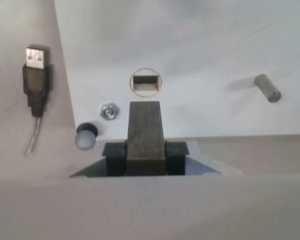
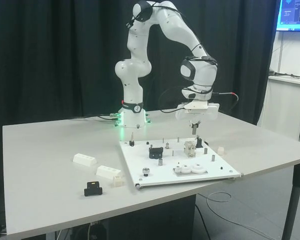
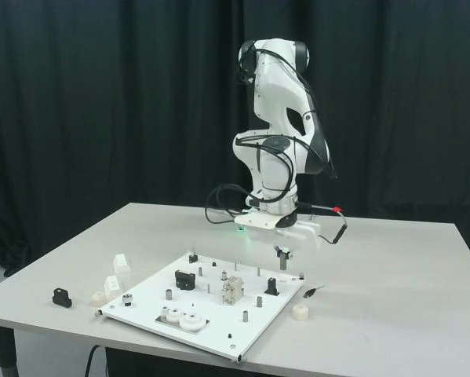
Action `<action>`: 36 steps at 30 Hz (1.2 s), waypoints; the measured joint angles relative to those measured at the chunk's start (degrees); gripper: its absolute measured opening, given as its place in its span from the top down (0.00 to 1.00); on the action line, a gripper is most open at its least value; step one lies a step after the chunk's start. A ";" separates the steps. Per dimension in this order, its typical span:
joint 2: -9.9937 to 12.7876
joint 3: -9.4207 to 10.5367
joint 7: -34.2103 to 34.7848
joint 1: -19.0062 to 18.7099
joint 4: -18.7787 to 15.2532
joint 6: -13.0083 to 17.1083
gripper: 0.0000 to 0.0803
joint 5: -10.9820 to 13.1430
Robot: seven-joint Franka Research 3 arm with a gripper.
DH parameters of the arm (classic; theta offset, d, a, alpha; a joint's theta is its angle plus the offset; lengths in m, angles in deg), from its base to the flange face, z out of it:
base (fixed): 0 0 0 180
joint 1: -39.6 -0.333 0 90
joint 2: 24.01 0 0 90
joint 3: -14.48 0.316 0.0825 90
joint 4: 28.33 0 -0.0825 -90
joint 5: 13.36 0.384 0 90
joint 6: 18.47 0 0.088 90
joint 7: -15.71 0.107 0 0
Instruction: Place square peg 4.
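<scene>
the fingers point(image 1: 145, 156) are closed on the square peg point(image 1: 144, 130), which hangs upright in the air above the white board point(image 2: 160, 172) on the grey desk point(image 2: 44, 150). in the wrist view the peg's free end sits just short of a round insert with a rectangular slot point(image 1: 145, 82), not touching it. a hex nut point(image 1: 109, 111) and a round-headed pin point(image 1: 85, 136) stand near the board's edge, a short grey pin point(image 1: 267, 88) lies farther off, and a usb plug point(image 1: 37, 75) rests on the desk beside the board.
</scene>
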 joint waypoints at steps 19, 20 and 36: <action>-1.20 -0.50 0.34 0.00 0.01 -0.98 0.81 -1.46; -1.20 -0.50 0.35 0.00 0.01 -0.98 0.81 -1.46; -1.20 -0.07 1.44 -0.66 0.16 -0.70 0.81 -0.96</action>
